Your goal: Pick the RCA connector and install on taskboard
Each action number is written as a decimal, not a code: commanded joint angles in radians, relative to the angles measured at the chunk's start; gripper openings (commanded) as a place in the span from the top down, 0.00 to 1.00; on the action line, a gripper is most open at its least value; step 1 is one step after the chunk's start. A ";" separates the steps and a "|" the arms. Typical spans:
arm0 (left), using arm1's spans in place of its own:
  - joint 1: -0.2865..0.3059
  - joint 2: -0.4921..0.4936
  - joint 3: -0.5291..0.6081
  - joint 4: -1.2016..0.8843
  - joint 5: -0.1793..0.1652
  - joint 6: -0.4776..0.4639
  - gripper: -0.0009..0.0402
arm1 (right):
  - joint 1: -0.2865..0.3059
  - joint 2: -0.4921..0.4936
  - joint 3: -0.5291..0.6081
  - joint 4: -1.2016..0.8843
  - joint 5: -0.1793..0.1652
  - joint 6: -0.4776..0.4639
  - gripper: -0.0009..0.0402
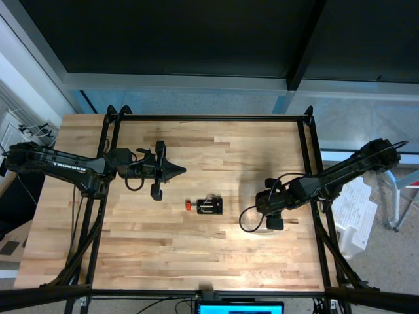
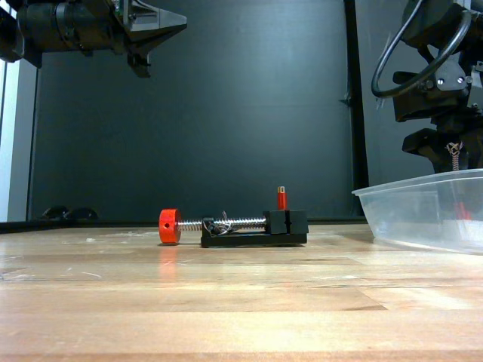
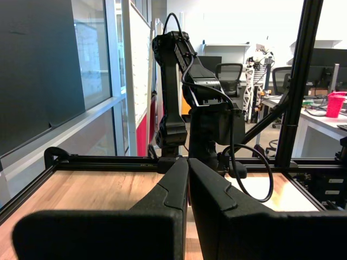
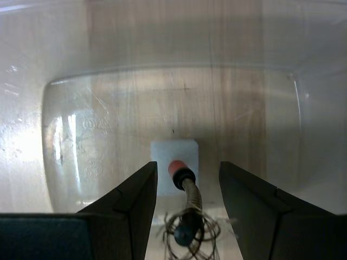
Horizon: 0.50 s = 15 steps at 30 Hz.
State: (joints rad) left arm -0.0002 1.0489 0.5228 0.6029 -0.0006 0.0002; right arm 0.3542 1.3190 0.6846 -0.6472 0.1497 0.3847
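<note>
Right gripper (image 4: 188,166) (agape) astride one RCA connector (image 4: 182,175), left gripper (image 3: 187,162) aloft — one taskboard (image 1: 211,207)

quick count, one of pretty much everything: one left end effector (image 3: 188,160) above the one table (image 1: 163,261), one right end effector (image 4: 187,164) down in the one clear tray (image 2: 392,215), one taskboard (image 1: 210,207), one rca connector (image 4: 181,177).

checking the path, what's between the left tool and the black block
Only bare table between raised left tool and block, high view; right tool open over tray.
</note>
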 commanded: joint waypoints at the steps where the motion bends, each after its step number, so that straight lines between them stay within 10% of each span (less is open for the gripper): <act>1: 0.000 0.000 0.000 0.000 0.000 0.000 0.98 | 0.002 0.000 -0.001 0.006 0.000 0.001 0.61; 15: 0.000 0.000 0.000 0.000 0.000 0.000 0.98 | 0.005 0.000 -0.005 0.008 -0.001 0.001 0.73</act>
State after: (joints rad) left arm -0.0002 1.0489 0.5224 0.6029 -0.0006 0.0002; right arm 0.3592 1.3190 0.6796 -0.6407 0.1493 0.3855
